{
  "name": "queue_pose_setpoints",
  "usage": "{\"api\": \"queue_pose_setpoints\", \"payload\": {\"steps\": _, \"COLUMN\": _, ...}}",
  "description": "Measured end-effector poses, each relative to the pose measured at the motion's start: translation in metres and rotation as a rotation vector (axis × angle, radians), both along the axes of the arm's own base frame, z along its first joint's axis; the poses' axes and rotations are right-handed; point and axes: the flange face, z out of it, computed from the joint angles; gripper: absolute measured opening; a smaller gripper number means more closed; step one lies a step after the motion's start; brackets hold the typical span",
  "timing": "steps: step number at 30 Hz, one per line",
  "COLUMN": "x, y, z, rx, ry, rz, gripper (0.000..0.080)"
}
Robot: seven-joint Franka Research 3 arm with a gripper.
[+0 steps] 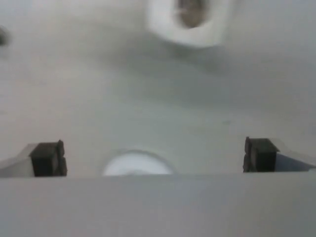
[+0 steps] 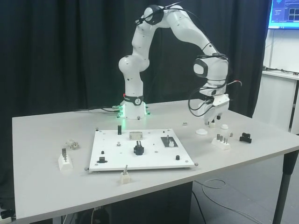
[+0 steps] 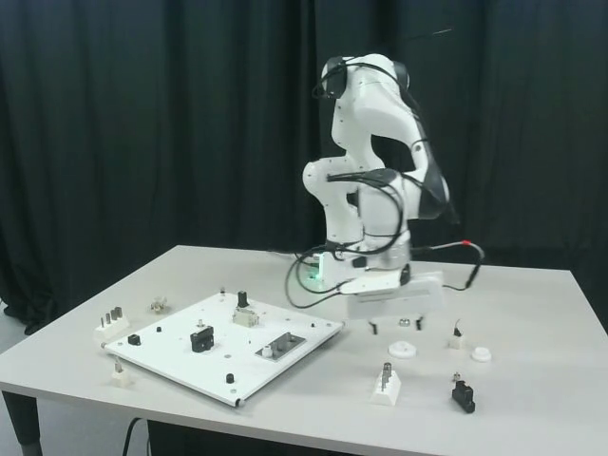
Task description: Pick medium gear.
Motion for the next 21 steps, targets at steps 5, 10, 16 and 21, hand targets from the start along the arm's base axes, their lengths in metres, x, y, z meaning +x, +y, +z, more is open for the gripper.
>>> {"api": "queue_pose_setpoints", "payload": {"steps": 5, "x": -0.015, "y": 0.037, "z": 0.000, "rx": -0.008, "ry": 0.005, "rz": -0.004, "gripper": 0.0800}}
{"api": "queue_pose_setpoints", "payload": {"steps": 10, "x": -0.031, "y": 0.072, "z": -0.001, "rx": -0.015, "ry": 0.000, "rz": -0.004, "gripper": 0.0800}}
{"api": "queue_pose_setpoints", "payload": {"steps": 16, "x": -0.050, "y": 0.106, "z": -0.005, "rx": -0.026, "ry": -0.014, "rz": 0.004, "gripper": 0.0800}}
{"api": "queue_pose_setpoints", "payload": {"steps": 21, "x": -0.065, "y": 0.128, "z": -0.012, "rx": -0.036, "ry": -0.030, "rz": 0.016, "gripper": 0.0800}}
